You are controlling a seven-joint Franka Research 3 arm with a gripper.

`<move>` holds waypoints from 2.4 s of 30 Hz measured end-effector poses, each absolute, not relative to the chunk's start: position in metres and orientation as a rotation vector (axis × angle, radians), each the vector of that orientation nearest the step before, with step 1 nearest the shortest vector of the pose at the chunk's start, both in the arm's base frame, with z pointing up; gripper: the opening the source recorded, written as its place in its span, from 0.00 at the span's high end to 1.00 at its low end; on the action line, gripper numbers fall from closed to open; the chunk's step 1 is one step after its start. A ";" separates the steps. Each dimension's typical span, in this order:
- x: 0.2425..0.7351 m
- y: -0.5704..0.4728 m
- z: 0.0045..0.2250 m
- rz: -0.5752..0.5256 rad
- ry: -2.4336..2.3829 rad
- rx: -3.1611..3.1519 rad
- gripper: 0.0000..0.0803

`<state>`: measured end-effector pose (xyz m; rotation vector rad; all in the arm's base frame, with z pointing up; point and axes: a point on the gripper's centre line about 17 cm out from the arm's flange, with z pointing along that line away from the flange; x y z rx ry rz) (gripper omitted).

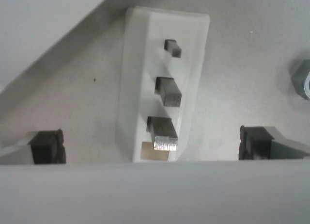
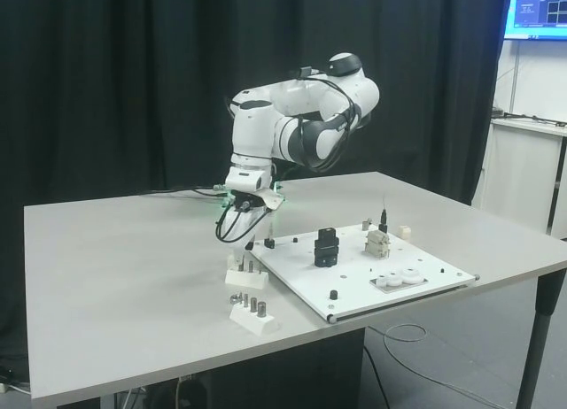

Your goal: Pick square peg 3.

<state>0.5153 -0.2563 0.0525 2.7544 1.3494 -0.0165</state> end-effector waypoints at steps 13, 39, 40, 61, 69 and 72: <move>0.516 -0.257 0.051 -0.017 1.350 2.755 0.00; 0.520 -0.267 0.038 -0.021 1.355 2.777 0.00; 0.521 -0.267 0.038 -0.021 1.355 2.777 0.00; 0.521 -0.265 0.032 -0.023 1.366 2.789 0.00; 0.519 -0.268 0.032 -0.032 1.364 2.790 0.14; 0.519 -0.267 0.032 -0.033 1.366 2.792 0.14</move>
